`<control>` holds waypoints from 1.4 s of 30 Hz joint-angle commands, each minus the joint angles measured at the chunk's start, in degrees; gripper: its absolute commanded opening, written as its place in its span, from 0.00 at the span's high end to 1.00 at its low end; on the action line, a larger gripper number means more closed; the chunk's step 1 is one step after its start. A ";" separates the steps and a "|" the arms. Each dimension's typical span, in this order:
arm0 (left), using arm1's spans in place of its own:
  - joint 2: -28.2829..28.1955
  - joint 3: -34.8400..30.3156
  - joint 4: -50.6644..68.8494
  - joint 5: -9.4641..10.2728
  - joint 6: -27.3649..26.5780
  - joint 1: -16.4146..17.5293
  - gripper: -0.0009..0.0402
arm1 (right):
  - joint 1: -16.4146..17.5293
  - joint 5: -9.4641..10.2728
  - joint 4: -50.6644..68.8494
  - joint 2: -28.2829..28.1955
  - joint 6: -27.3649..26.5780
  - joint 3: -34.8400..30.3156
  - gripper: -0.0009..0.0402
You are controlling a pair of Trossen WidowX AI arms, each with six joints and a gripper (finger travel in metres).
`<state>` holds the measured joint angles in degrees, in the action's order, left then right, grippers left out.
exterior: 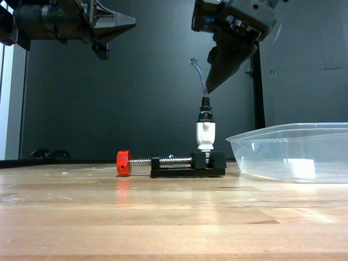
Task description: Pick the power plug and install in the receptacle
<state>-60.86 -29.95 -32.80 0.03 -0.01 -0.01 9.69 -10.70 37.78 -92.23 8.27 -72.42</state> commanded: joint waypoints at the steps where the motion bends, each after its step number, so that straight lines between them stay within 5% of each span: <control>1: 0.00 0.00 -0.02 0.00 0.00 0.00 0.98 | 0.04 0.31 0.98 1.14 -0.02 -0.15 0.50; 6: 0.00 0.00 -0.02 0.00 0.00 0.02 0.98 | 0.04 2.82 2.43 2.93 -0.96 -0.15 0.52; 10: 0.00 0.00 -0.02 0.00 0.00 0.02 0.98 | -0.35 2.95 2.21 4.28 -1.73 -0.02 0.58; 22: 0.00 0.00 -0.02 0.00 0.00 0.00 0.98 | -3.50 3.23 -8.96 16.96 -5.05 8.76 0.98; 42: 0.00 0.00 -0.02 0.00 0.00 0.00 0.98 | -6.73 3.50 -44.30 31.26 -7.56 28.48 0.98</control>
<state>-60.86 -29.95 -32.80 0.05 -0.01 -0.01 3.07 -7.29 -4.89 -61.60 0.67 -44.73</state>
